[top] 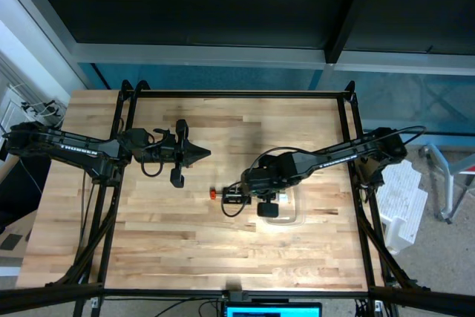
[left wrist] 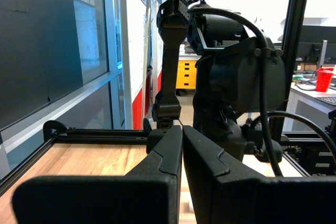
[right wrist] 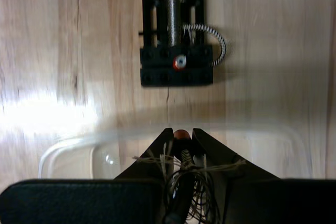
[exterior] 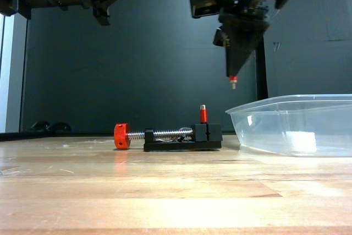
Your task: Pick the rca connector and install on the hub
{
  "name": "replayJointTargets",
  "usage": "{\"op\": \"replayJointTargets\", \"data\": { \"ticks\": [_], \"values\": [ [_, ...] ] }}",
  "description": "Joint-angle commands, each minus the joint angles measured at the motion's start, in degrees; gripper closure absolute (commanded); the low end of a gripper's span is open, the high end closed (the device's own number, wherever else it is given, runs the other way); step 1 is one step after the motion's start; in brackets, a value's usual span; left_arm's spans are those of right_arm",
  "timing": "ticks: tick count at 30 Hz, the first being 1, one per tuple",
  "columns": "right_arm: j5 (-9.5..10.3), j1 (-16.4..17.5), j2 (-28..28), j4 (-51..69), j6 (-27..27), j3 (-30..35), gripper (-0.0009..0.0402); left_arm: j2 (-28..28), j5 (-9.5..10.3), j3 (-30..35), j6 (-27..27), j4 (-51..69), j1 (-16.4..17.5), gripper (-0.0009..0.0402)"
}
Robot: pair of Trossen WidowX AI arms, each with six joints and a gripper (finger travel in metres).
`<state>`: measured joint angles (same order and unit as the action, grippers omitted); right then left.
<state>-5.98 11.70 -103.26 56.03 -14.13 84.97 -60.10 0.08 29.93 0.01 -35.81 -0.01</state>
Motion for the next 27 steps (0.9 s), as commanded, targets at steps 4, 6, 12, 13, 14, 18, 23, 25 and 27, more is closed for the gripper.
{"op": "replayJointTargets", "data": {
  "ticks": [4,6,12,13,14,18,23,25,27],
  "values": [
    [-0.02,-0.7,-4.15,0.15,0.24,4.57,0.0393,-0.02,-0.02,0.02,0.0,-0.02,0.0,0.0393],
    [-0.02,-0.87,-5.4,0.17,0.31,5.86,0.0393,-0.02,-0.02,0.02,0.0,-0.02,0.0,0.0393],
    [-0.02,-1.31,-8.02,0.5,0.74,9.2,0.0393,-0.02,-0.02,0.02,0.0,-0.02,0.0,0.0393],
    [-0.02,-1.36,-8.28,0.44,0.96,9.49,0.0393,0.0,-0.02,0.02,0.0,-0.04,0.0,0.0393],
    [-0.02,-1.42,-8.76,0.37,1.09,9.79,0.0393,-0.02,-0.02,0.02,0.0,-0.02,0.0,0.0393],
    [-0.02,-1.7,-9.62,0.11,1.11,10.16,0.0393,-0.02,-0.02,0.02,0.0,-0.02,0.0,0.0393],
    [-0.07,-1.73,-9.68,0.31,1.11,10.1,0.0393,0.0,-0.02,0.02,0.0,-0.02,0.0,0.0393],
    [-0.04,-1.75,-9.68,0.33,1.11,10.1,0.0393,-0.02,-0.02,0.02,0.0,-0.02,0.0,0.0393],
    [-0.04,-1.77,-9.68,0.46,1.11,10.03,0.0393,0.0,-0.02,0.02,0.0,-0.02,0.0,0.0393]
  ]
}}
